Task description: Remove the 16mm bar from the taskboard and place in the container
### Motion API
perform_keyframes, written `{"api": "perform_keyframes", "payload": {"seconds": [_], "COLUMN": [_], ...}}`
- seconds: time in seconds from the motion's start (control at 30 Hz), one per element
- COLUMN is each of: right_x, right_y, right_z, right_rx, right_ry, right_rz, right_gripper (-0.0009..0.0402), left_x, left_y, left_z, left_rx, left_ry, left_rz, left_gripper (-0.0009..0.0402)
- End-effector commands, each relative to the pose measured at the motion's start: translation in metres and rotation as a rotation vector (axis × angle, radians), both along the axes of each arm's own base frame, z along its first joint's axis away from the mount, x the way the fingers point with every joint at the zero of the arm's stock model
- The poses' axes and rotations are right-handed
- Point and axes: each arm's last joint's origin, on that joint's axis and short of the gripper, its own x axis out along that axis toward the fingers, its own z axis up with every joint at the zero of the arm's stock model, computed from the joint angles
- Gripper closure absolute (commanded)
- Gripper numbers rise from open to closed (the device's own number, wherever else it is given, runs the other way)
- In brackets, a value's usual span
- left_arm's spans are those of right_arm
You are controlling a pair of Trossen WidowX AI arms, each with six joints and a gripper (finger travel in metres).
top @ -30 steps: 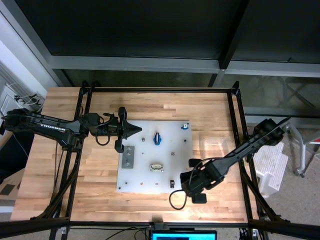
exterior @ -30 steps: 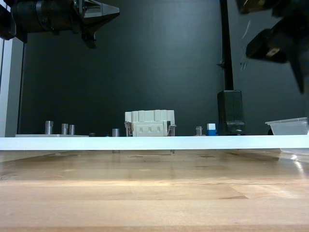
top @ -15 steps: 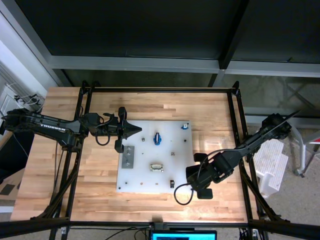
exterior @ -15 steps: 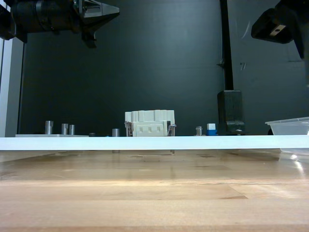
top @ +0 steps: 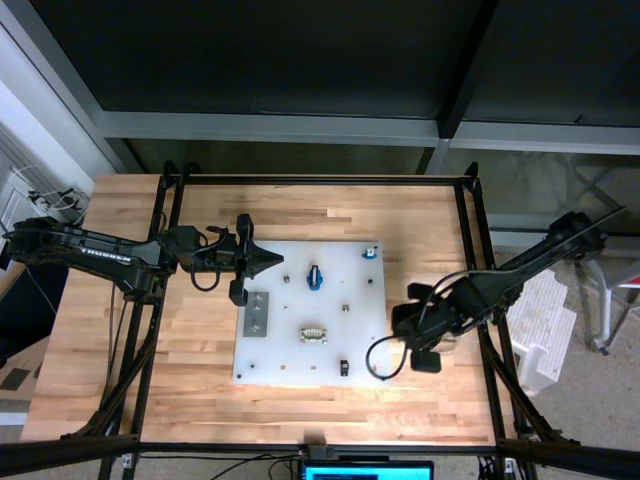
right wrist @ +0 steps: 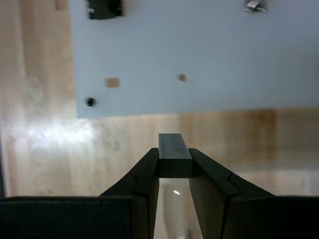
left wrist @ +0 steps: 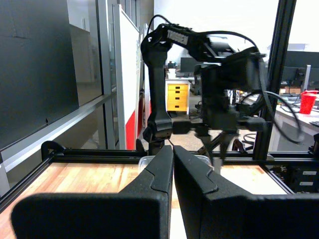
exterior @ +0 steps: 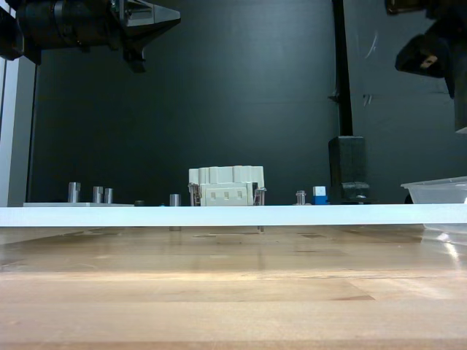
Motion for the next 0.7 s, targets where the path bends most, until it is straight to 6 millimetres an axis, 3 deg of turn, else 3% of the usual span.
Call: {"api": "perform_keyframes", "payload": {"seconds": [0.03,0.47,0.7], "right_x": [-0.014,-0.062,-0.083], "right_y": [-0.012,-0.038,-0.049], "right_z": [-0.003,-0.023,-0.039], "right_rx": [0.005,0.035,0.012], "right_ry": [-0.006,-0.016,0.065], "right_rz": [-0.034,-0.098,-0.17], "right_gripper": [0.0384,0.0384,0.0384], "left_x": [0.0,0.0,0.0], "left_y": [0.0,0.0,0.0], "left_z": [0.0,0.0,0.0], "left_rx": [0.0,0.0,0.0], "left_ry": [0.0,0.0,0.0], "left_rz": [0.0,0.0,0.0], "left_gripper": [0.0393,0.0393,0.0393]}}
